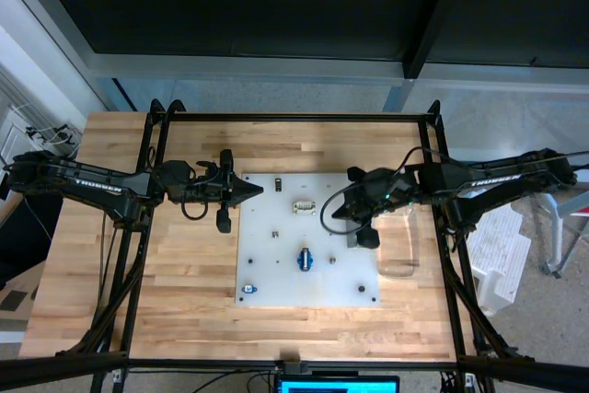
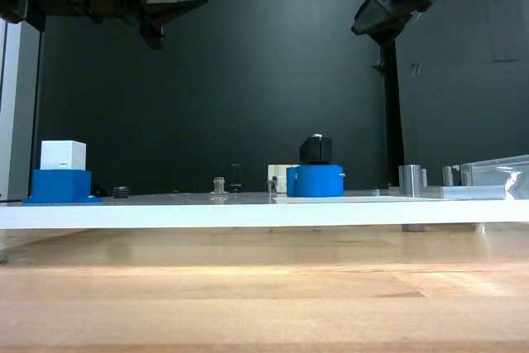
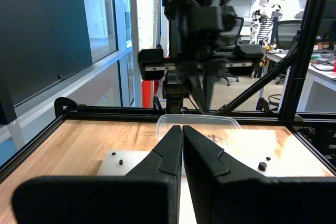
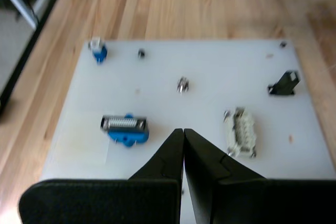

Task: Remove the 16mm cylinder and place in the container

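Low view shows the 16mm cylinder (image 2: pixel 411 179) upright on the board (image 1: pixel 276 273), right half, untouched. Both pincers are pressed together: right gripper (image 4: pixel 183 129) high over that half, left gripper (image 3: pixel 182 128) over the left edge. Next up, probably: spread, descend. The container (image 1: pixel 398 248) sits just beside the right edge.

Left tool (image 1: pixel 259 190): held high, level, pointing inward, closed with no gap at the tip. Right tool (image 1: pixel 336 213): held high, pitched down and inward, closed likewise.

Wood table (image 1: pixel 138 255) w/ white board (image 1: pixel 276 269) mid, clear container (image 1: pixel 398 272) just R of it.
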Motion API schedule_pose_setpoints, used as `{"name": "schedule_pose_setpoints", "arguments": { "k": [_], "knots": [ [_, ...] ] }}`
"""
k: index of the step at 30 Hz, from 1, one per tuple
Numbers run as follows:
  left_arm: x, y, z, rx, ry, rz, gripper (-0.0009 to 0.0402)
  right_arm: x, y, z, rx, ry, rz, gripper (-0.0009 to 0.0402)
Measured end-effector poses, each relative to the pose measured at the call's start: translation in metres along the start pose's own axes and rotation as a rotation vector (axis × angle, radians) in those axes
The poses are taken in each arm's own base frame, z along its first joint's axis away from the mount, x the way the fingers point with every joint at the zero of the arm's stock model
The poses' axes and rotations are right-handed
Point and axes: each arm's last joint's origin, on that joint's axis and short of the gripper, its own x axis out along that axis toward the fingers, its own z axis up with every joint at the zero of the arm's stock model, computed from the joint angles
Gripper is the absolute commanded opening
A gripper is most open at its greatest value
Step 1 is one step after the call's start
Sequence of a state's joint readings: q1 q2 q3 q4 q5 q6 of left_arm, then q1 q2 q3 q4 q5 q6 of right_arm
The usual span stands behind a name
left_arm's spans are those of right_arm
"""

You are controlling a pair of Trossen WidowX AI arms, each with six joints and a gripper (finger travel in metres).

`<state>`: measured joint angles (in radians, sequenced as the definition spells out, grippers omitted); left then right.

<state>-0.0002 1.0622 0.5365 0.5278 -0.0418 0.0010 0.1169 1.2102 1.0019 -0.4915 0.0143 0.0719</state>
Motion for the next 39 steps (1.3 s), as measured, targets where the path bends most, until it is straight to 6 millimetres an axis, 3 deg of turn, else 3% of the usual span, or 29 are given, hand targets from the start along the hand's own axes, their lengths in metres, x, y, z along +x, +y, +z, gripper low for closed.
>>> {"name": "schedule_pose_setpoints", "arguments": {
  "k": [6,16,22,39],
  "knots": [
    [0.000,0.000,0.000,0.000,0.000,0.000,0.0000,0.015,0.015,0.004,-0.027,0.177,0.007,0.0018],
    [0.000,0.000,0.000,0.000,0.000,0.000,0.0000,0.042,0.028,0.012,0.056,0.375,-0.014,0.0131],
    [0.000,0.000,0.000,0.000,0.000,0.000,0.0000,0.060,0.033,0.015,0.097,0.452,-0.034,0.0177],
    [0.000,0.000,0.000,0.000,-0.001,0.000,0.0000,0.095,0.057,0.006,0.170,0.566,-0.071,0.0194]
  ]
}}
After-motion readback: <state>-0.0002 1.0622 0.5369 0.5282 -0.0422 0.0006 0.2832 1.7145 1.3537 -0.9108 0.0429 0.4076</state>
